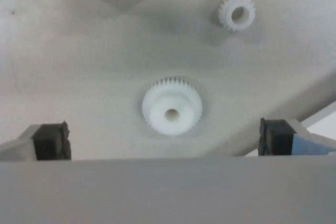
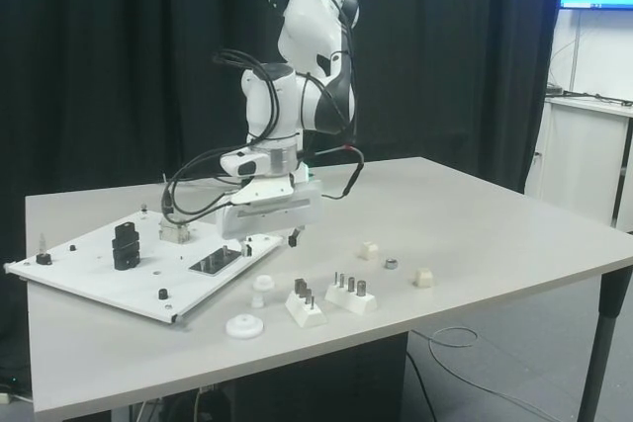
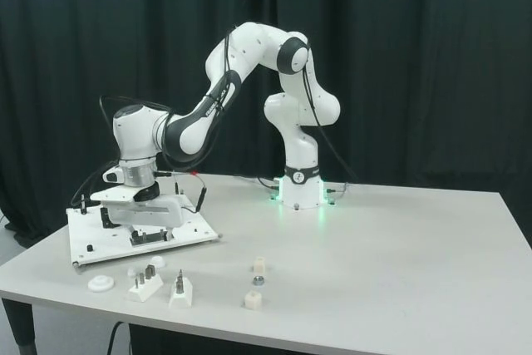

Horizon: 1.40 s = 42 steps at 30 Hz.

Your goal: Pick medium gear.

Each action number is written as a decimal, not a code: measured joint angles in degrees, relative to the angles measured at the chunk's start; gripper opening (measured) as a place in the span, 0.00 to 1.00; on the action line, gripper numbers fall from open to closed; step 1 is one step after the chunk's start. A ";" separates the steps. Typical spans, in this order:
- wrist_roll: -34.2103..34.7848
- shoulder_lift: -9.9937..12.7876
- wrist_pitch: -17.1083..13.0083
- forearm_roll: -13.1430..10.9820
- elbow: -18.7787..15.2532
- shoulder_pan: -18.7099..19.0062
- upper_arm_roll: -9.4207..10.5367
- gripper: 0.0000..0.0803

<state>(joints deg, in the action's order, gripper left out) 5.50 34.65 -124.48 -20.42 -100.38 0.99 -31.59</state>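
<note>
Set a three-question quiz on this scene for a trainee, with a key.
1. True or false: the gripper is shut on a gear.
2. How many white gears does the wrist view show on the grey table? A: one. B: two. C: four.
3. Which one lies closer to the line between the two fingertips: the larger gear or the smaller gear?

Key:
1. False: the fingers are spread wide and hold nothing.
2. B.
3. The larger gear. The smaller gear sits well off to one side.
</note>
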 joint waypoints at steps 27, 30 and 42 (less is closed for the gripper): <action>0.74 0.25 -11.74 -1.95 -8.14 0.03 1.79 1.00; 0.93 0.32 -12.16 -2.42 -8.58 0.03 1.82 1.00; 0.95 1.48 -13.81 -4.87 -8.91 0.00 1.90 1.00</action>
<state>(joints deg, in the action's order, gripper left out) 6.45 36.13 -138.29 -25.29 -109.30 0.99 -29.69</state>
